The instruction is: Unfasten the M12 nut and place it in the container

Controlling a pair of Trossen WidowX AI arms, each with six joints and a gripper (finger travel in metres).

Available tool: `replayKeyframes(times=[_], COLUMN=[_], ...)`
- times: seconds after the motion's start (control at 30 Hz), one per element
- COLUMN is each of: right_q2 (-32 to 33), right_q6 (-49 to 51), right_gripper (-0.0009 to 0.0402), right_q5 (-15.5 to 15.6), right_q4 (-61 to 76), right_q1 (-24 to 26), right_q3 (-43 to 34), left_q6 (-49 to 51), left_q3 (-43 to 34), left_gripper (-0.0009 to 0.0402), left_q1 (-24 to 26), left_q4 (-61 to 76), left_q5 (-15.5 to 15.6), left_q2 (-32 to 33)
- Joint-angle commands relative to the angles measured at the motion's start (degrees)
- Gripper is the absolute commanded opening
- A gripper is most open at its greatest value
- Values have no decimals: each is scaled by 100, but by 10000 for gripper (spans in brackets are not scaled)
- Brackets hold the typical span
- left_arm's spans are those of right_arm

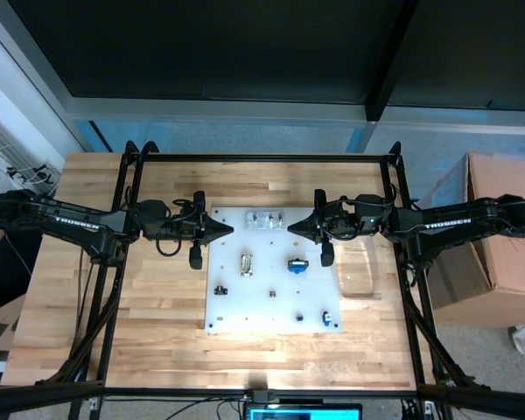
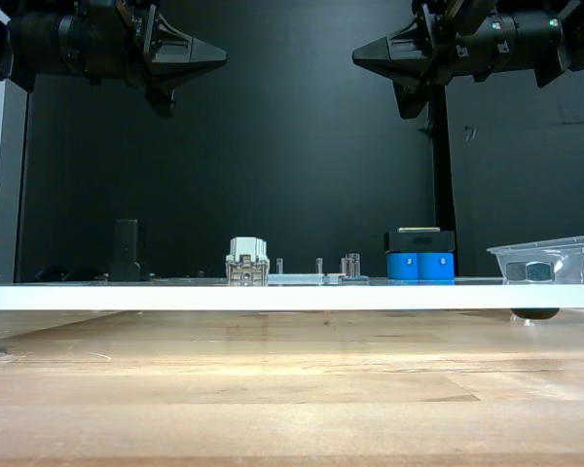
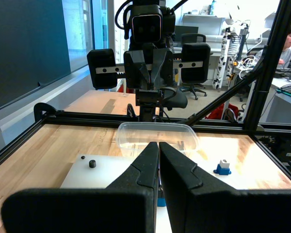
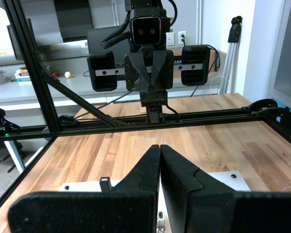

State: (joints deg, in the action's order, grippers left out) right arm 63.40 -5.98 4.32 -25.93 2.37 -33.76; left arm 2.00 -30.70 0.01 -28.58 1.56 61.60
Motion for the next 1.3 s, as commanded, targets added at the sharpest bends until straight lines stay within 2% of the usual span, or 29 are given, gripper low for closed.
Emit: replayKeyframes(times=[0.03,1.3], right_q2=[0,2], right_q6=[0,-120], right_gripper=[0,0], right_q5=[0,11], right_q4=[0,-120], right_q1=[0,-7], right_q3=[-2,-2], left_q6=[0,0], left_q3=[-2,-2], left_gripper=[0,0], left_q1=[-2,0], left_q4=[0,0], left_q5=[-2,-2], left_q2=[0,0])
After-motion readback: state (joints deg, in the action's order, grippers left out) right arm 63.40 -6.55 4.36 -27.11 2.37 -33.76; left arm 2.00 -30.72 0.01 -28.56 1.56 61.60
